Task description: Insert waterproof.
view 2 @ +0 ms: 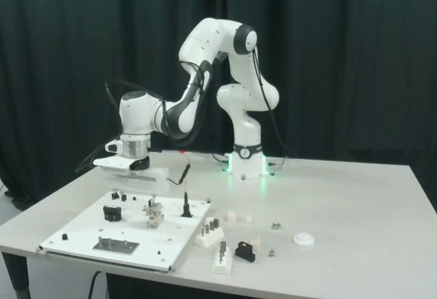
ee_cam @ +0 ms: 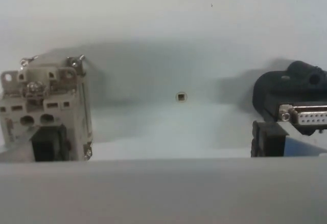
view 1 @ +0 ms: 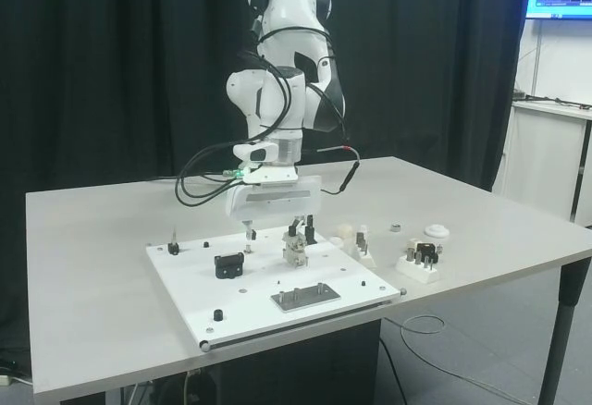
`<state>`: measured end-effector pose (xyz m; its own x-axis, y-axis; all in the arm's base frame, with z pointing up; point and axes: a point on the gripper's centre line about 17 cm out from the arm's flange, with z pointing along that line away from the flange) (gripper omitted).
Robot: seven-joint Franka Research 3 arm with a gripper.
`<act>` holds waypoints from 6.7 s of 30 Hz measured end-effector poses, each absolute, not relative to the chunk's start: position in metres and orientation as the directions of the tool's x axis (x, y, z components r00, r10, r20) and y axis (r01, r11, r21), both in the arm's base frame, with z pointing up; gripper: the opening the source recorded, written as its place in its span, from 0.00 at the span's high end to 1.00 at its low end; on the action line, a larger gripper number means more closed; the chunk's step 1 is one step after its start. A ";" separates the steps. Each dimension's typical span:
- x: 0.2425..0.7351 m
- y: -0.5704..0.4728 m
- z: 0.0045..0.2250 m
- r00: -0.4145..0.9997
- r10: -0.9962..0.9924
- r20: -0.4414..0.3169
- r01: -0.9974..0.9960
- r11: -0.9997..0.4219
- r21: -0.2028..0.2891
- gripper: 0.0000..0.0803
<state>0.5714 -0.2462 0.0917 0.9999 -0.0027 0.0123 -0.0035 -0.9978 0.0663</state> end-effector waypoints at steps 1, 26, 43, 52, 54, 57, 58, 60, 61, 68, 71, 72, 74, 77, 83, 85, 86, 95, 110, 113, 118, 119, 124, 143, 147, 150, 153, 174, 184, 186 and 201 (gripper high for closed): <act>0.572 -0.247 0.092 1.000 0.002 0.013 0.001 -0.998 0.067 0.00; 0.574 -0.244 0.092 0.999 0.049 0.016 0.048 -0.997 0.067 0.00; 0.578 -0.242 0.091 0.997 0.078 0.027 0.076 -0.995 0.068 0.00; 0.581 -0.241 0.091 0.996 0.079 0.040 0.076 -0.995 0.062 0.00; 0.582 -0.241 0.091 0.996 0.079 0.040 0.077 -0.995 0.062 0.00; 0.582 -0.241 0.091 0.996 0.079 0.040 0.077 -0.995 0.062 0.00; 0.582 -0.241 0.091 0.996 0.080 0.040 0.077 -0.995 0.062 0.00; 0.582 -0.241 0.091 0.996 0.080 0.040 0.078 -0.995 0.062 0.00; 0.582 -0.241 0.091 0.996 0.081 0.040 0.079 -0.995 0.062 0.00; 0.581 -0.241 0.091 0.996 0.085 0.039 0.082 -0.995 0.062 0.00; 0.581 -0.241 0.091 0.996 0.085 0.039 0.082 -0.995 0.062 0.00; 0.581 -0.241 0.091 0.996 0.085 0.039 0.082 -0.995 0.062 0.00; 0.581 -0.241 0.091 0.996 0.085 0.039 0.082 -0.995 0.062 0.00; 0.581 -0.241 0.091 0.996 0.085 0.039 0.082 -0.995 0.062 0.00; 0.581 -0.241 0.091 0.996 0.085 0.039 0.082 -0.995 0.062 0.00; 0.581 -0.241 0.091 0.996 0.084 0.039 0.082 -0.995 0.062 0.00; 0.581 -0.241 0.091 0.996 0.084 0.039 0.082 -0.995 0.061 0.00; 0.581 -0.241 0.090 0.996 0.082 0.040 0.080 -0.995 0.060 0.00; 0.581 -0.241 0.090 0.996 0.081 0.039 0.078 -0.995 0.058 0.00; 0.580 -0.241 0.090 0.996 0.081 0.039 0.078 -0.995 0.058 0.00; 0.580 -0.241 0.090 0.996 0.080 0.039 0.078 -0.995 0.058 0.00; 0.580 -0.241 0.090 0.996 0.080 0.039 0.078 -0.995 0.058 0.00; 0.580 -0.241 0.090 0.996 0.080 0.039 0.078 -0.995 0.057 0.00; 0.580 -0.241 0.090 0.996 0.077 0.039 0.075 -0.996 0.056 0.00; 0.580 -0.240 0.089 0.996 0.075 0.040 0.073 -0.996 0.054 0.00; 0.580 -0.240 0.089 0.997 0.073 0.040 0.071 -0.996 0.053 0.00; 0.579 -0.240 0.089 0.997 0.072 0.041 0.070 -0.996 0.052 0.00; 0.579 -0.240 0.089 0.996 0.076 0.044 0.074 -0.996 0.046 0.00; 0.580 -0.240 0.088 0.996 0.079 0.048 0.077 -0.996 0.039 0.00; 0.580 -0.240 0.088 0.996 0.079 0.049 0.077 -0.996 0.039 0.00; 0.582 -0.238 0.083 0.995 0.082 0.055 0.080 -0.996 0.035 0.00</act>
<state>0.5821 -0.2376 0.0831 0.9952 0.0816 0.0545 0.0798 -0.9962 0.0347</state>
